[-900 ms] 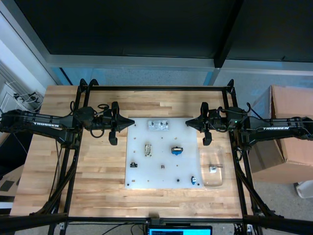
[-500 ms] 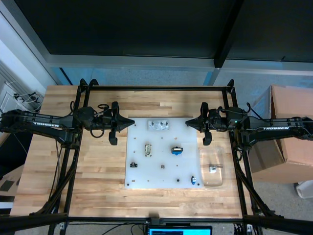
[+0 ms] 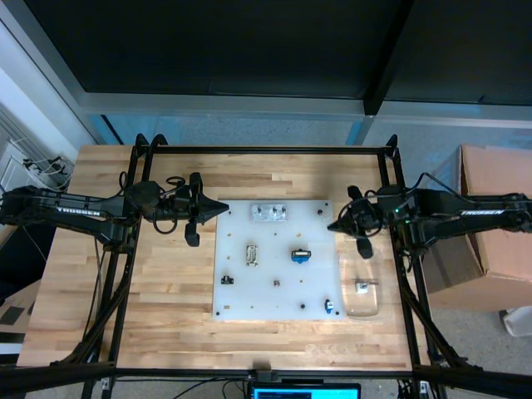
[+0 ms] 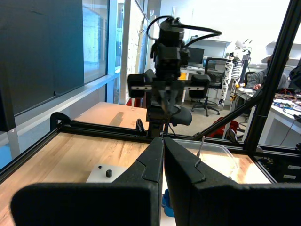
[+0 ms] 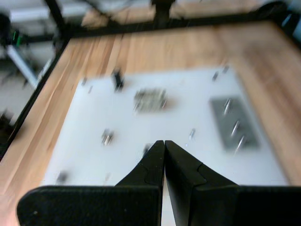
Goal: Pick the RJ45 connector and install on the taskboard
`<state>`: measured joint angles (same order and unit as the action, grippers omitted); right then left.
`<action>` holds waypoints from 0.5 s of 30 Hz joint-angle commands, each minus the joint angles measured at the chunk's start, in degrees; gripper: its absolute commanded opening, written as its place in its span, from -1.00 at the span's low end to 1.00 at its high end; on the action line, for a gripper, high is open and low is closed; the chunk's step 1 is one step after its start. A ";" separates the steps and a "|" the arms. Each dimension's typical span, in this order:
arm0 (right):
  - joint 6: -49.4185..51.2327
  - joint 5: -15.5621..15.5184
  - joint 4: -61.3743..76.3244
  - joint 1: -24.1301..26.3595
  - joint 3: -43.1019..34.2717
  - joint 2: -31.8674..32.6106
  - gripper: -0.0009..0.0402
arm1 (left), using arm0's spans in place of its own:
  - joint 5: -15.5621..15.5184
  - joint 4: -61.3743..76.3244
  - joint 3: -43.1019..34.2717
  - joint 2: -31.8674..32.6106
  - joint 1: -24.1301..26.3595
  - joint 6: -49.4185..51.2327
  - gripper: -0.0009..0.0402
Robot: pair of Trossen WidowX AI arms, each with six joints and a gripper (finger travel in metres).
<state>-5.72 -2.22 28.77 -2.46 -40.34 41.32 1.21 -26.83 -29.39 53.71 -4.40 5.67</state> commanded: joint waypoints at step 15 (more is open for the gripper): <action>-26.27 11.30 41.88 -30.10 -13.57 0.55 -0.96 | 0.00 -0.02 -0.02 0.00 0.00 -0.02 -0.96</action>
